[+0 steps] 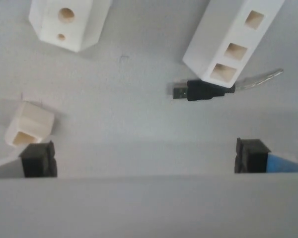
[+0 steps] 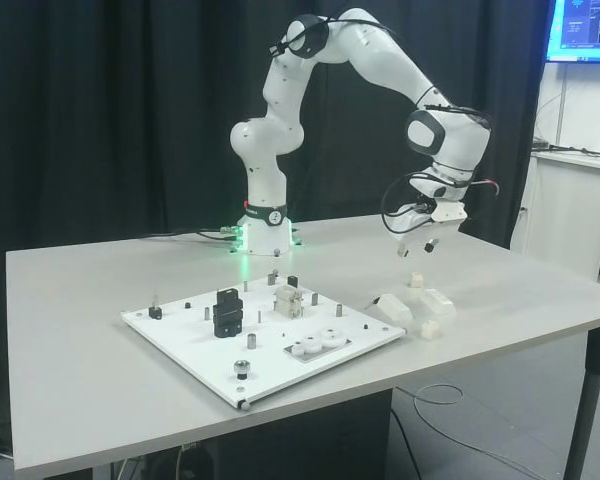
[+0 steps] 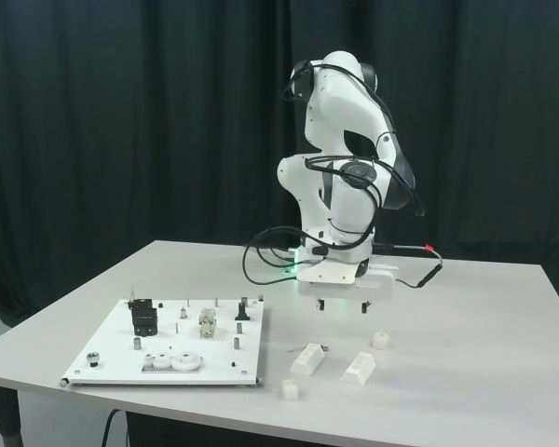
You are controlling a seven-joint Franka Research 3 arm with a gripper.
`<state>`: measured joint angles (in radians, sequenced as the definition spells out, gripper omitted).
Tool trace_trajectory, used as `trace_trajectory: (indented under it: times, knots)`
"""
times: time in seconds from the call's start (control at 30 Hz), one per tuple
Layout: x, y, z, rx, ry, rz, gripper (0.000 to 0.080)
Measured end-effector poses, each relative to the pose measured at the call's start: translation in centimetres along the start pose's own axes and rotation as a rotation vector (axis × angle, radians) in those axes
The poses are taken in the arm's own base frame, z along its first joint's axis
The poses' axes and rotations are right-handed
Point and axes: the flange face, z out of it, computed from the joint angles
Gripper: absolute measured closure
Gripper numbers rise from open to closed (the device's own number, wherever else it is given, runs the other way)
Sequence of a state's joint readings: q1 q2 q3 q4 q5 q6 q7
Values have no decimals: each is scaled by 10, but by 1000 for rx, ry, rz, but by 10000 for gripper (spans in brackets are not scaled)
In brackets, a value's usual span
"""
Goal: Remove waterproof.
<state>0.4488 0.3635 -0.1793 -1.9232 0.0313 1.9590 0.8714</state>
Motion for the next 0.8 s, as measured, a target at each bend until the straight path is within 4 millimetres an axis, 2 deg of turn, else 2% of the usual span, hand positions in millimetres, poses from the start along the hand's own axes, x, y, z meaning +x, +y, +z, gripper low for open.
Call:
trace_trajectory:
  times: [0.5, 0.8]
  knots:
    - [2, 1, -2, 4, 2, -38, 3]
    - [15, 8, -7, 20, 10, -16, 3]
